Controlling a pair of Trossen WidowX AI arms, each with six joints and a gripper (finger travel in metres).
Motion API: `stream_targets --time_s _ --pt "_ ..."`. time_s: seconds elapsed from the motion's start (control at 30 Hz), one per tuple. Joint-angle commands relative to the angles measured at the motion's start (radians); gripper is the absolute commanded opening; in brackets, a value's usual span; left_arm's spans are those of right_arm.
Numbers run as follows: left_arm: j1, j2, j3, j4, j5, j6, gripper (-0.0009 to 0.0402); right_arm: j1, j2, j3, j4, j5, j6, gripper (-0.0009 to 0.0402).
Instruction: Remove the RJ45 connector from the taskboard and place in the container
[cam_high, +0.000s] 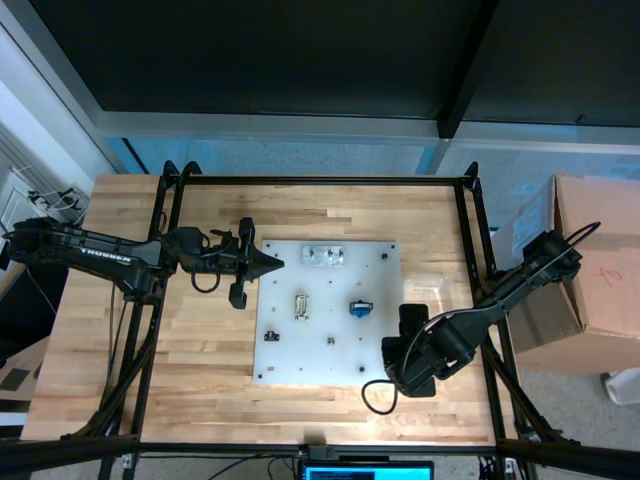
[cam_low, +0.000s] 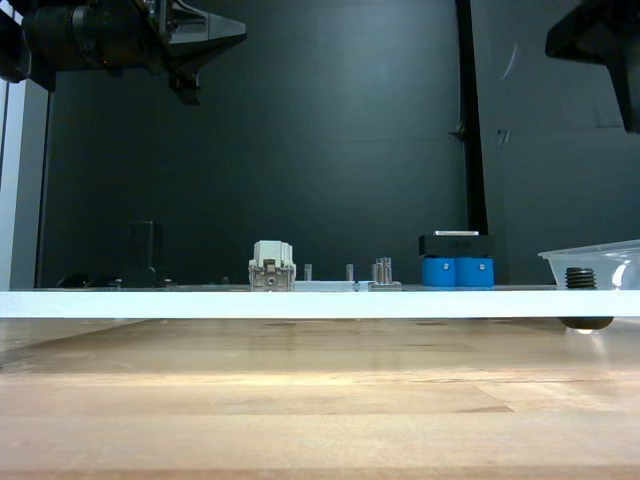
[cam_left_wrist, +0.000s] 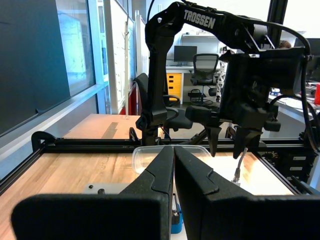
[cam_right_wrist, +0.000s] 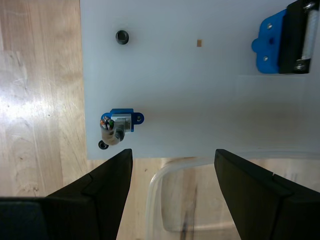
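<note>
The fingers (cam_right_wrist: 107, 190) of the right gripper (cam_right_wrist: 173, 165) stand wide apart and hold nothing. They hang above the right edge of the taskboard (cam_right_wrist: 200, 90), with the rim of the clear container (cam_right_wrist: 152, 195) showing in the gap between them. The RJ45 connector (cam_right_wrist: 117, 123) is seated in its small blue seat (cam_right_wrist: 135, 118) near the board's near right corner, its coloured wire ends facing up. It lies to one side of the gap, not between the fingers.

The likely trouble is that offset. If the gripper came straight down and closed, one finger could land on the seat or on the container's rim, and the jaws might catch only the wire stub, which could slip. If the plug's latch holds, a firm pull might drag or tip the board.

Farther left on the board stands a blue mount with a black block (cam_right_wrist: 280, 37), and beyond it a white connector (cam_high: 301, 305); neither crowds the plug. The container sits just beside the board's right edge, so the carry looks short.

The left gripper (cam_high: 270, 263) hovers at the board's left edge, fingers (cam_left_wrist: 155, 175) pressed together and empty, well apart from the plug.
</note>
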Motion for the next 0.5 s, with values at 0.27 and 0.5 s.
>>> stream_targets --time_s 0.27,0.5 --pt "0.0 0.0 0.0 0.0 0.0 0.0 0.0 -0.001 0.0 -0.066 0.077 -0.018 0.0 0.0229" --pt "0.0 0.0 0.0 0.0 0.0 0.0 0.0 -0.001 0.0 -0.107 0.141 -0.026 0.0 0.0226"
